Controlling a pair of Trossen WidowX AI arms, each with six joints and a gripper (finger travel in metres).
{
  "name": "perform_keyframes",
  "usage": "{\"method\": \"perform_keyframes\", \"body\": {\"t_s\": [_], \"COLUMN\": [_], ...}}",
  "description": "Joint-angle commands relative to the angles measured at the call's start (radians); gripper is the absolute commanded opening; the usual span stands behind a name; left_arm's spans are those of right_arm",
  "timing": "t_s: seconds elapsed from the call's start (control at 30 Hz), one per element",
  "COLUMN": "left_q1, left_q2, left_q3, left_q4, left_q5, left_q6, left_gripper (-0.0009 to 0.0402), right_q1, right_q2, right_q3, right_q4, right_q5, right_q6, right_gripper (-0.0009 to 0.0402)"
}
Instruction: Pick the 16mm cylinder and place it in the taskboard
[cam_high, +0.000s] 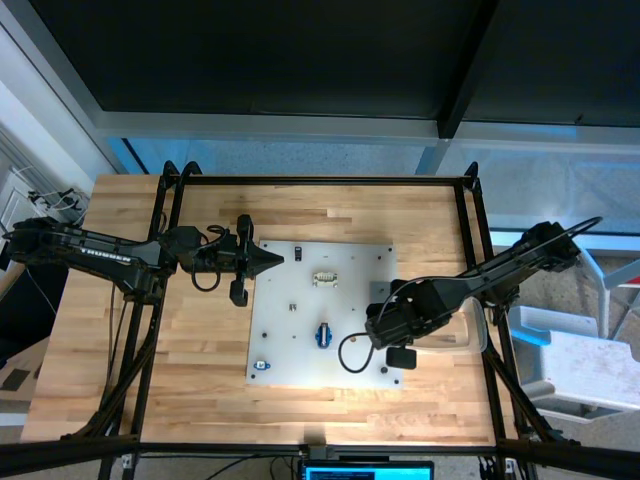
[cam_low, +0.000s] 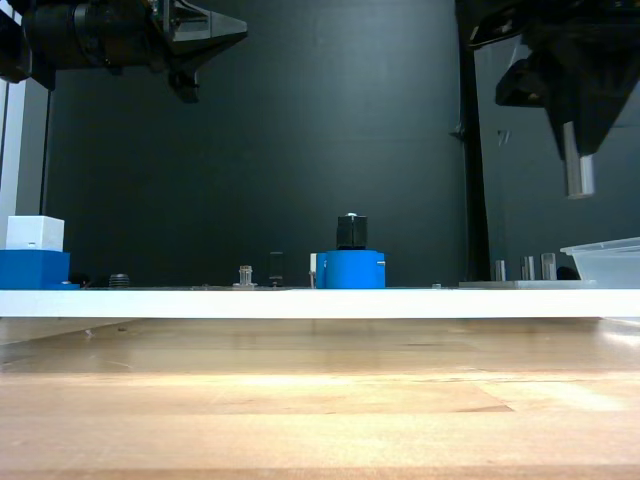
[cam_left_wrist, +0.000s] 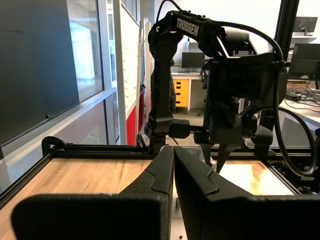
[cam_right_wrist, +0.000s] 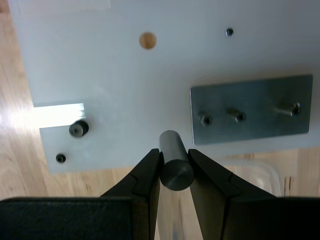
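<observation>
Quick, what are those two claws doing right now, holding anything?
Left gripper: shut, empty, high over the taskboard's left edge.
Right gripper: shut on the 16mm cylinder, above the taskboard's right side.

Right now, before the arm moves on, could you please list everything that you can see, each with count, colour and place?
table: one, light wood, under everything
taskboard: one, white, mid-table
blue fittings: two, on taskboard, centre and near-left corner
beige connector: one, taskboard's far part
grey block: one, metal, by taskboard's edge
clear tray: one, right of taskboard
16mm cylinder: one, grey, held upright above taskboard
left gripper: black, shut, empty, raised over taskboard's left edge
right gripper: black, shut on 16mm cylinder
</observation>
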Motion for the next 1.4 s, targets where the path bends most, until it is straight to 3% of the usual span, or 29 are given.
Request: {"method": "perform_keyframes", "body": {"t_s": [0.03,0.93,1.4], "left_q1": [0.000,0.000,0.000], "left_q2": [0.000,0.000,0.000], "left_q3": [0.000,0.000,0.000], "left_q4": [0.000,0.000,0.000], "left_q5": [0.000,0.000,0.000], "left_q6": [0.000,0.000,0.000], "left_gripper": [0.0000,0.0000,0.0000], "right_q1": [-0.004,-0.068,-0.081], "right_q2": [0.028,0.254,0.283], "right_q3": [0.030,0.251,0.248], "right_q4": [0.000,0.008,0.046], "right_q5": [0.000,0.000,0.000], "right_q6": [-0.008,-0.080,-0.087], "right_gripper": [0.0012,0.0012,0.0012]}}
